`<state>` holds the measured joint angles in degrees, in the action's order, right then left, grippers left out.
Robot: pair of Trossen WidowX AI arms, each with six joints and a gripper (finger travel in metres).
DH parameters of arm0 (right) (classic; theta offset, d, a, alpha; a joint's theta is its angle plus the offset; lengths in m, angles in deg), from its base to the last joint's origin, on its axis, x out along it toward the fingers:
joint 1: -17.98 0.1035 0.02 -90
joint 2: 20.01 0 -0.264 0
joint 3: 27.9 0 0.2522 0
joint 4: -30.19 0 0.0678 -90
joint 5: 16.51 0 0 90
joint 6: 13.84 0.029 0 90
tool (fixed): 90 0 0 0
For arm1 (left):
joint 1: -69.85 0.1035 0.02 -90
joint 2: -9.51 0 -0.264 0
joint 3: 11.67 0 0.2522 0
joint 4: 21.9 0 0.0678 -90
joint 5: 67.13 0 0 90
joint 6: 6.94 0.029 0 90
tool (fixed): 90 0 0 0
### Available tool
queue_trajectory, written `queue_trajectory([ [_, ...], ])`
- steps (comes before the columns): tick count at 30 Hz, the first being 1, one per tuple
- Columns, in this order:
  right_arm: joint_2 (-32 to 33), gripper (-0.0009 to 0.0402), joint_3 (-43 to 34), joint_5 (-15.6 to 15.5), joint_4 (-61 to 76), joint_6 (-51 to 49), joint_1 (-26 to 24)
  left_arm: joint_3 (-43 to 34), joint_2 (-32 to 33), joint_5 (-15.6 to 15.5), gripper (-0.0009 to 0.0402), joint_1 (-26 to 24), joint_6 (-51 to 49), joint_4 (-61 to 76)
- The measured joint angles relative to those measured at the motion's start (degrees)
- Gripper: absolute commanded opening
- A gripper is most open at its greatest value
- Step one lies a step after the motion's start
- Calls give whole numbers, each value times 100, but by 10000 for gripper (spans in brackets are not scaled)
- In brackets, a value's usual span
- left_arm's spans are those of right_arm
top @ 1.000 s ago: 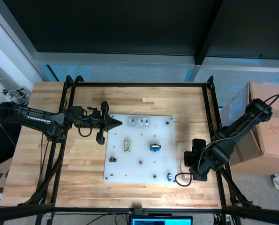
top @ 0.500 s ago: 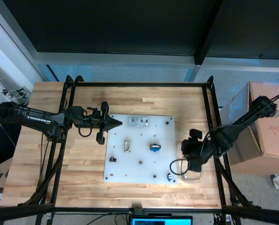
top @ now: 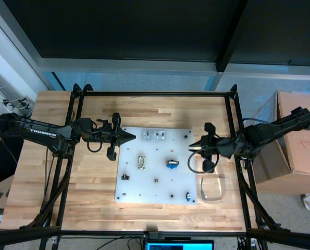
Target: Remove the RJ45 connector from the taskboard and place in the container
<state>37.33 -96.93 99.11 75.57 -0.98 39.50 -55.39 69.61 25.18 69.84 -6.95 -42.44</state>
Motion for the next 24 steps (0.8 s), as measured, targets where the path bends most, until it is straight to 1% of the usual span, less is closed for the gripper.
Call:
queue_trajectory([
  [1, -72, 12, 125, -149, -262, -136, -107, 2, 0, 0, 0, 0, 0, 0],
  [3, -219, -3, 411, -555, -879, -328, -341, 0, 0, 0, 0, 0, 0, -2],
  [5, -345, 4, 697, -831, -1504, -503, -562, 0, 0, 2, 0, 0, 0, 0],
  [6, -389, 4, 841, -905, -1805, -562, -647, 0, 0, 2, 0, 0, -2, 0],
  [9, -474, -2, 1215, -942, -2616, -754, -817, 0, 0, 0, 0, 0, 0, -2],
  [10, -485, 0, 1325, -1019, -2887, -831, -874, 0, 0, 0, 0, 0, 0, -2],
  [14, -490, 0, 1709, -1615, -3904, -914, -1235, 2, 0, 2, 0, 0, 0, -2],
  [19, -490, 0, 2120, -2218, -4931, -911, -1703, 2, 0, 2, 0, 0, 0, -2],
  [21, -490, 0, 2227, -2376, -5112, -911, -1862, 0, 0, 2, 0, 0, 0, -2],
  [24, -490, 0, 2350, -2435, -5355, -911, -2059, 2, 0, 2, 0, 0, 0, -2],
])
